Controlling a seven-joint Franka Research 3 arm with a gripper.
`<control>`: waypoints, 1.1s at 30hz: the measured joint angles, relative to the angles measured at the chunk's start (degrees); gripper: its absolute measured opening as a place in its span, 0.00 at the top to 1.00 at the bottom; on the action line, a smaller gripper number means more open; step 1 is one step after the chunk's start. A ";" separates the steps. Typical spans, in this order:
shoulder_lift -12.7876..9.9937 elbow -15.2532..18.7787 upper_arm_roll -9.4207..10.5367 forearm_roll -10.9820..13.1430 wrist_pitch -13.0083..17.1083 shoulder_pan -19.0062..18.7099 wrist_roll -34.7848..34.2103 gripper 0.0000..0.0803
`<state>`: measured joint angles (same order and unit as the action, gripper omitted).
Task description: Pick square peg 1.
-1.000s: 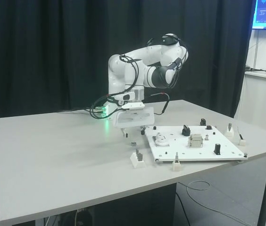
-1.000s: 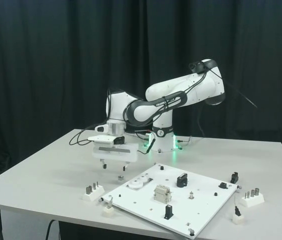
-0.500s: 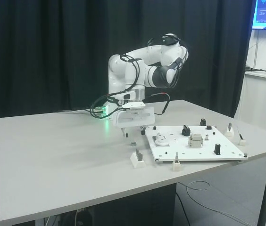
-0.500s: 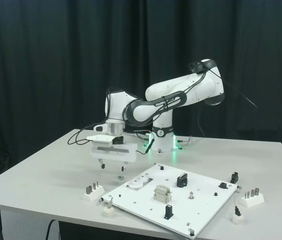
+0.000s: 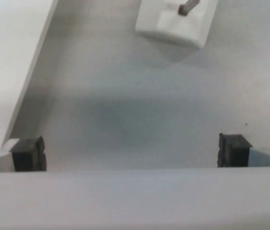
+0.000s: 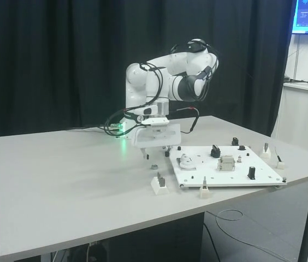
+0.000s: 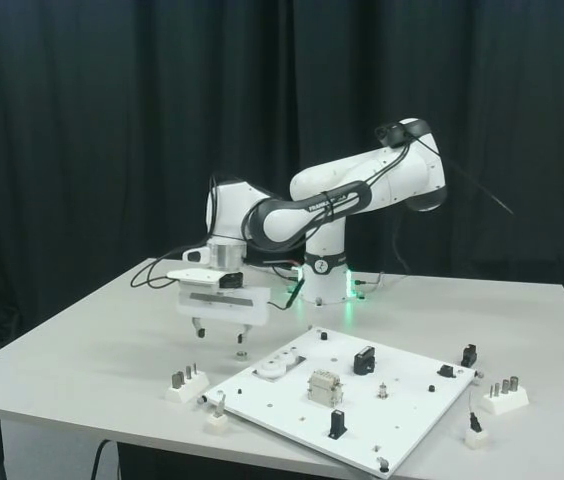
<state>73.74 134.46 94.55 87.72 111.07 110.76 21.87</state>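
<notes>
I have the arm (image 7: 347,195) folded low and reaching out from its base, wrist pointing straight down, with the gripper (image 7: 217,331) hanging above bare table (image 6: 61,169) and touching nothing. Its fingers (image 5: 28,154) are spread wide, one black pad at each side of my wrist view, and only grey tabletop lies between them.

Square peg 1 should be in the small white holder (image 7: 186,386) that sits on the table below and a little in front of the gripper, toward the table's near edge in the second room view. I count three short grey pegs (image 7: 177,379) standing upright in it there; in the first room view the same holder (image 6: 159,186) shows only two dark uprights clearly, so I cannot tell which one is peg 1.

Just beside the gripper, on the side away from the holder, lies one white board (image 7: 417,410) flat on the table, its corner close under the gripper. A second white holder (image 7: 218,420) with a single pin (image 5: 187,6) stands near the board's front corner; my wrist camera catches it beyond the fingertips. Two more holders stand well apart at the board's far end: one (image 7: 504,395) with three pegs, one (image 7: 475,435) with a single dark post.
</notes>
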 joint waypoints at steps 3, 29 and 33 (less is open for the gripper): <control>0.01 -0.95 0.06 0.00 0.39 0.78 -1.37 0.00; 0.99 -13.17 2.63 -0.13 1.91 10.81 -3.27 0.00; 1.25 -13.54 2.99 -0.13 2.11 11.19 -3.55 0.00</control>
<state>74.99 120.92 97.55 87.59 113.18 121.95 18.31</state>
